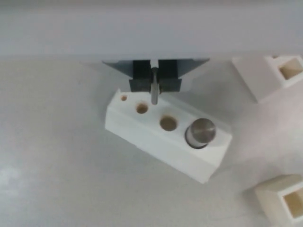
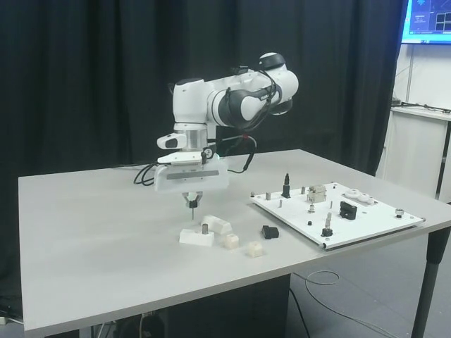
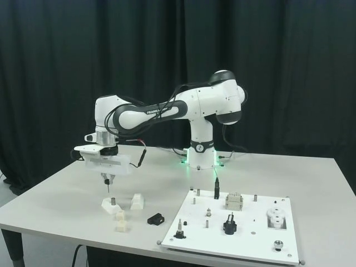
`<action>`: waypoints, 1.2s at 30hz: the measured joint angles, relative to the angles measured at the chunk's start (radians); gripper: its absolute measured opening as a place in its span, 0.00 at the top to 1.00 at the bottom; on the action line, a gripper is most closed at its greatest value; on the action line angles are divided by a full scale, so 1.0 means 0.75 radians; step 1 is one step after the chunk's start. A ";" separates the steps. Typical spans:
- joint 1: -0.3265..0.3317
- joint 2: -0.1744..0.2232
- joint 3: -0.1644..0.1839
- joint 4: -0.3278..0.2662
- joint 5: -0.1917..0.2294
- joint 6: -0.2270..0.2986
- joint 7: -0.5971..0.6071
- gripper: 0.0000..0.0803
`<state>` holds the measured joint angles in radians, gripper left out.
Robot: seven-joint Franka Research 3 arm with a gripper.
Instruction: Insert round peg 1.
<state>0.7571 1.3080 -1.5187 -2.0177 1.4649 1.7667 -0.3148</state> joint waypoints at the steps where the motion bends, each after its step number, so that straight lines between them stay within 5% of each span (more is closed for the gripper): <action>1: 0.002 0.000 -0.002 0.000 0.000 -0.005 0.002 0.96; 18: 0.096 -0.003 -0.035 -0.029 -0.003 -0.101 0.076 0.96; 36: 0.362 -0.013 -0.084 -0.146 -0.002 -0.142 0.216 0.96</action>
<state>1.0289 1.2979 -1.5815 -2.1269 1.4632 1.6599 -0.1531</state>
